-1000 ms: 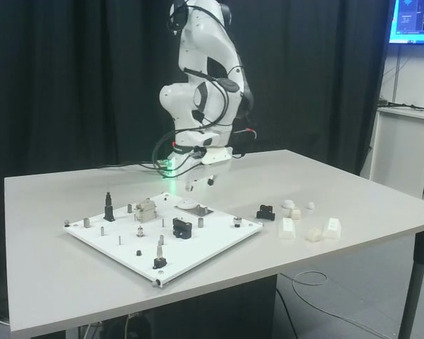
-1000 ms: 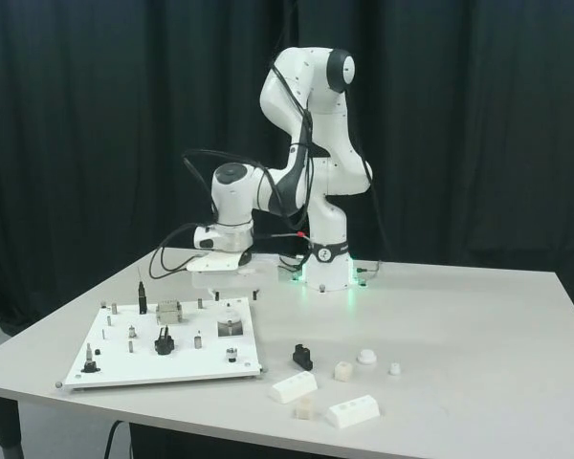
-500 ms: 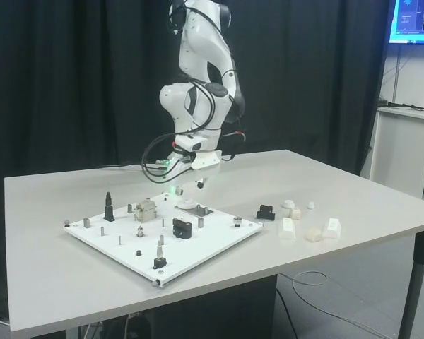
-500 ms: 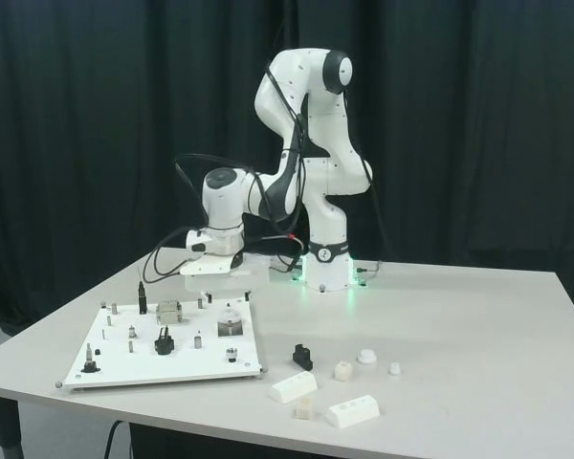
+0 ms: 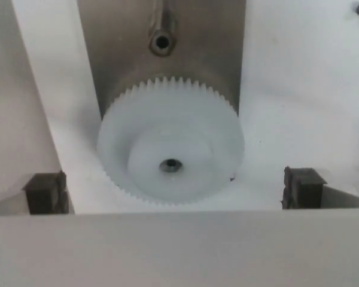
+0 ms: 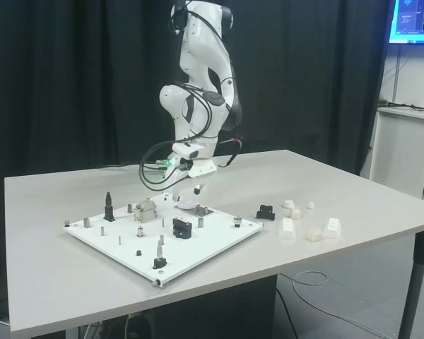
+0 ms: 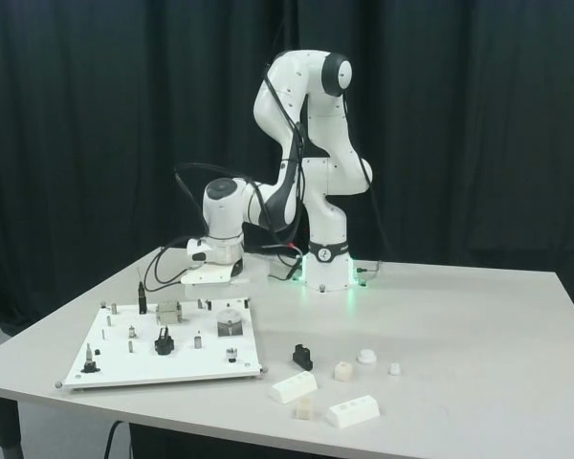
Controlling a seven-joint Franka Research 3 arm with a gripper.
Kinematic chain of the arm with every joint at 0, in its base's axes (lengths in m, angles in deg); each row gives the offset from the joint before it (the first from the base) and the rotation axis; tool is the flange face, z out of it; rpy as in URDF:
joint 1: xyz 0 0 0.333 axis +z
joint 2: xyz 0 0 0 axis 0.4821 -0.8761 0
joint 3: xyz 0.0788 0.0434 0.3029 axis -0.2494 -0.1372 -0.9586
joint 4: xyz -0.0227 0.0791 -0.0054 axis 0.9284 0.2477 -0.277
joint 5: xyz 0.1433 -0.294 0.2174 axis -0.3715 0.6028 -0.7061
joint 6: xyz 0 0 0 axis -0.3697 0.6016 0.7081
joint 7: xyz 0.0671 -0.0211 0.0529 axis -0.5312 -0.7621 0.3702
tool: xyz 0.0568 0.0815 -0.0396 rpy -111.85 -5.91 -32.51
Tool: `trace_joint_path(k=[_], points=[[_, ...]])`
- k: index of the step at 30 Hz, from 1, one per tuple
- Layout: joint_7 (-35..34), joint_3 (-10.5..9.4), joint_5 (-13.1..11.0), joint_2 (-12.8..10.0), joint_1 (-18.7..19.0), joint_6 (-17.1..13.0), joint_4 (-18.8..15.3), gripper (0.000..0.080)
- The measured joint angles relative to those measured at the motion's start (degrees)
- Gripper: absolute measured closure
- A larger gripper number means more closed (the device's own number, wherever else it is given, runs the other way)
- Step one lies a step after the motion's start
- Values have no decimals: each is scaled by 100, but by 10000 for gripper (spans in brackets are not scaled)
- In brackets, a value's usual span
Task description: Remove large gear.
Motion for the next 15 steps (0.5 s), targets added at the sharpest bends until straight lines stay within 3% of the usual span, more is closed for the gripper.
trace_joint_path(k=[15], points=[[55, -1, -80, -164, 0, -190, -132, 3]])
